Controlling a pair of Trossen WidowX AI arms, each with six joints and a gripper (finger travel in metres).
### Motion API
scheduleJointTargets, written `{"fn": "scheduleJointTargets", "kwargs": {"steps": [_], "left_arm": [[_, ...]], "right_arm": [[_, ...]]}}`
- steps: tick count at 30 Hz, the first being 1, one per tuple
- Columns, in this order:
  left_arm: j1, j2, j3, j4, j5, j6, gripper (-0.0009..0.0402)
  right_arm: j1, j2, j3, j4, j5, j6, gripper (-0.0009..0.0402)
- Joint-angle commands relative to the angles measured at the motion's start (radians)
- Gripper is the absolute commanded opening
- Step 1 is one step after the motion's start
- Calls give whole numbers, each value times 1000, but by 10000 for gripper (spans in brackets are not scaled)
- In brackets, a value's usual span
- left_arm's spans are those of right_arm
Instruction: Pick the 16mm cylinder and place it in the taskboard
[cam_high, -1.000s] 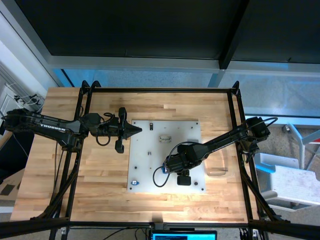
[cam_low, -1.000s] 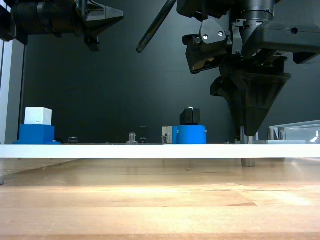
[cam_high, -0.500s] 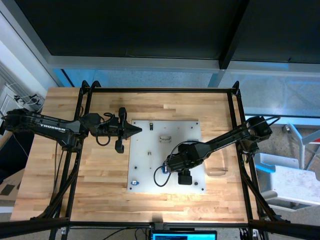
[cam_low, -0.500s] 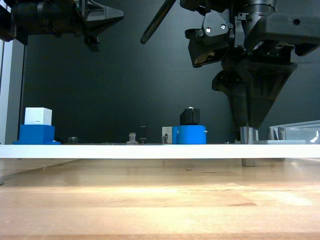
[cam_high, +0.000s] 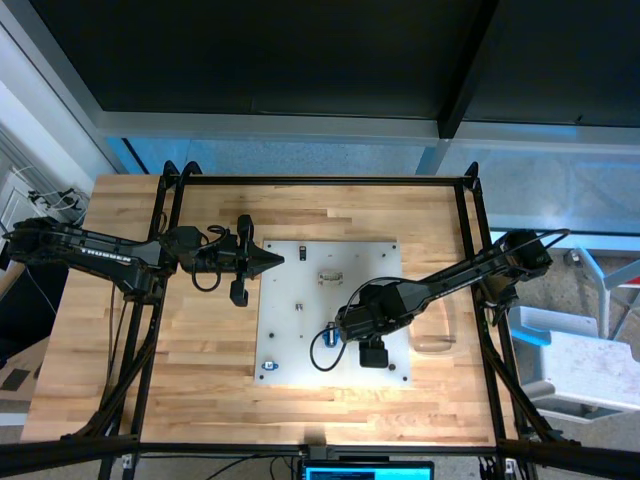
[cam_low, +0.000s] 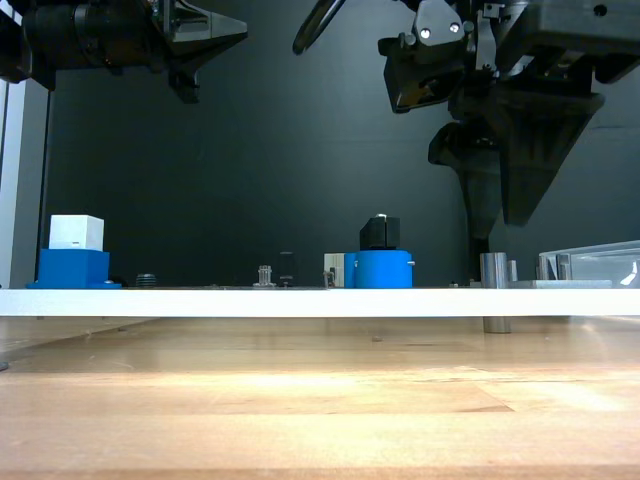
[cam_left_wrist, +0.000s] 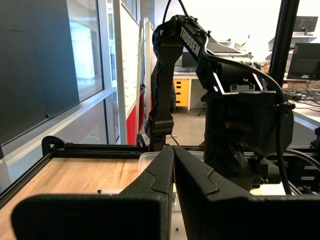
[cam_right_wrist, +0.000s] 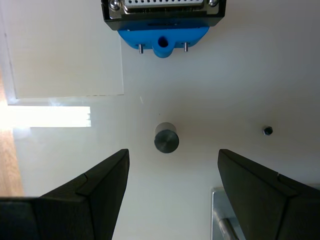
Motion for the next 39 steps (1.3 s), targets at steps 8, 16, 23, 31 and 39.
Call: {"fn": "scheduleJointTargets", "kwargs": {"steps": [8, 16, 23, 31, 39], "left_arm": [[0, 0, 0, 0, 0, 0, 0], [0, 0, 0, 0, 0, 0, 0], [0, 0, 0, 0, 0, 0, 0], [0, 0, 0, 0, 0, 0, 0], [0, 0, 0, 0, 0, 0, 0]], "right_arm": [[0, -66, 1, -25, 3, 1, 247], [-1, -113, 1, -27, 3, 1, 247], [-2, -116, 1, -32, 3, 1, 247], [-2, -116, 1, -33, 3, 1, 247], [-2, -116, 1, -32, 3, 1, 247]]}}
